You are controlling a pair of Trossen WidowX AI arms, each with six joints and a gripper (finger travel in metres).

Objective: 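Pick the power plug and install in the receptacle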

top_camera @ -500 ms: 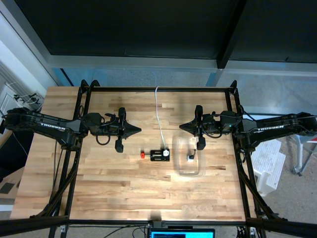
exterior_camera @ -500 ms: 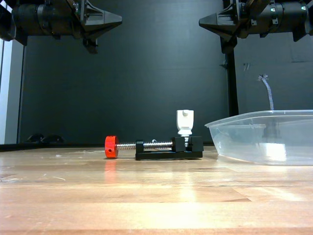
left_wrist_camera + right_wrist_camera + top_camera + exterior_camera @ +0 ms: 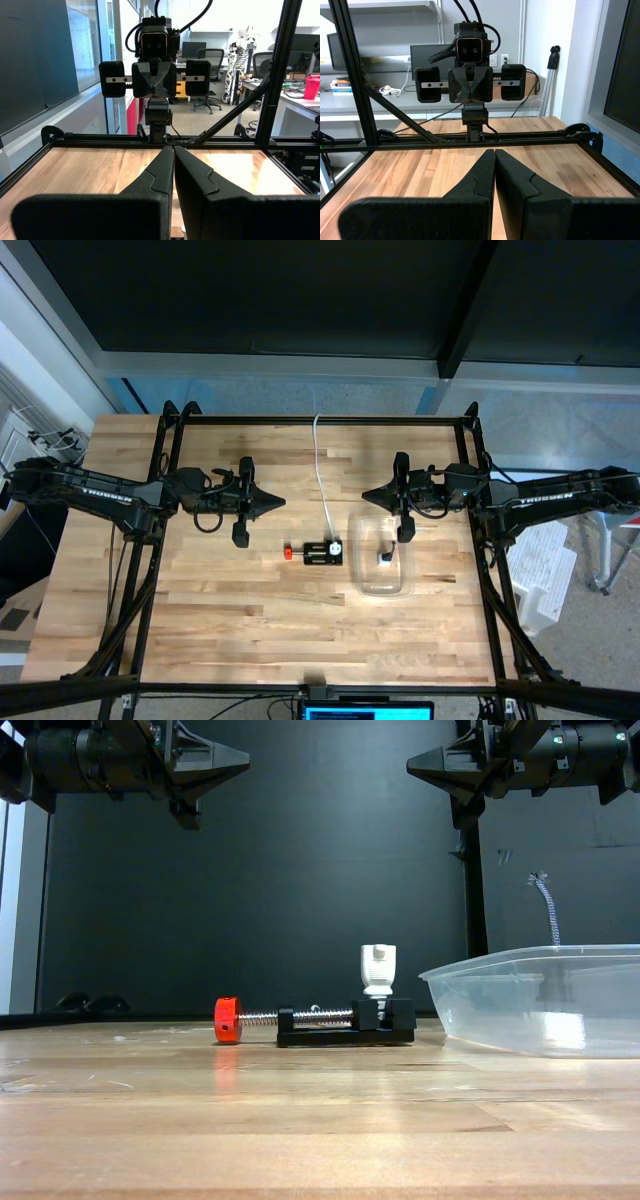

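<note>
Power plug (image 3: pixel 386 556) was noted lying inside the clear tray (image 3: pixel 362 586), itself set just right of the receptacle (image 3: pixel 322 552), while left gripper (image 3: pixel 280 503) and right gripper (image 3: pixel 367 496) were held high, the 2 fingers of each pressed together.

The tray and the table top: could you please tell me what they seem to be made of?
The tray: likely clear, glossy plastic, given its see-through walls. The table top: apparently sealed wood, with grained planks and a faint sheen. The left gripper and the right gripper hang shut above it, apart.
</note>
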